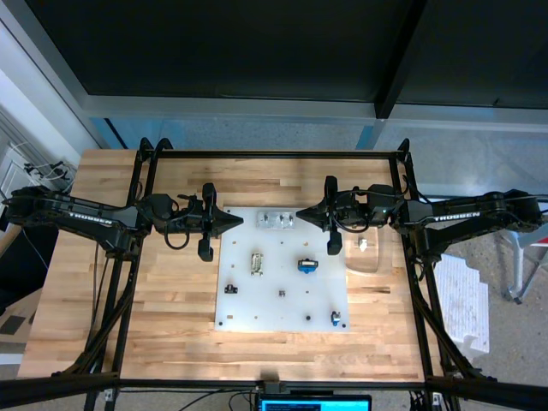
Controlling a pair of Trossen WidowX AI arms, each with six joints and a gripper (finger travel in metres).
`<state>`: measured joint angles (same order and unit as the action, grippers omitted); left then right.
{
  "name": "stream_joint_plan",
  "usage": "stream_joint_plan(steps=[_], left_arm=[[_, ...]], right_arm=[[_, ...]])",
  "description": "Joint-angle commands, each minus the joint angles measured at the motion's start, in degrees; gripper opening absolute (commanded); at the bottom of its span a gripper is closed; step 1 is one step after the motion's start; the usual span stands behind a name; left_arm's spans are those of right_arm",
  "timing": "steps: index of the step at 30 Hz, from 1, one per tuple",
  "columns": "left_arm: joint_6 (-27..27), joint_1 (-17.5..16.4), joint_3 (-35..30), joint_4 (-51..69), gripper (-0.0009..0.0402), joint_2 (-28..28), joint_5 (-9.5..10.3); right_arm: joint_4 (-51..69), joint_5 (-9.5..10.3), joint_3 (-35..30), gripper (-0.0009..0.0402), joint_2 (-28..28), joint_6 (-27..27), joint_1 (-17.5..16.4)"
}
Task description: Pick the RJ45 connector and install on taskboard
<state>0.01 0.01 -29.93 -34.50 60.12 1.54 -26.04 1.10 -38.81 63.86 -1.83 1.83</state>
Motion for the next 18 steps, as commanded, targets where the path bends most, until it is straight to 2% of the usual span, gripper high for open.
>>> stream_joint_plan(steps=[1, 18], left_arm=[[0.0, 0.0, -0.02, -0.02, 0.0, 0.0, 0.0], [-0.02, 0.0, -0.02, -0.02, 0.0, 0.0, 0.0]], right_arm=[[0.0, -0.02, 0.31, 0.0, 0.0, -0.07, -0.09], [-2.12, -0.09, 0.55, 0.0, 0.0, -0.59, -0.35]])
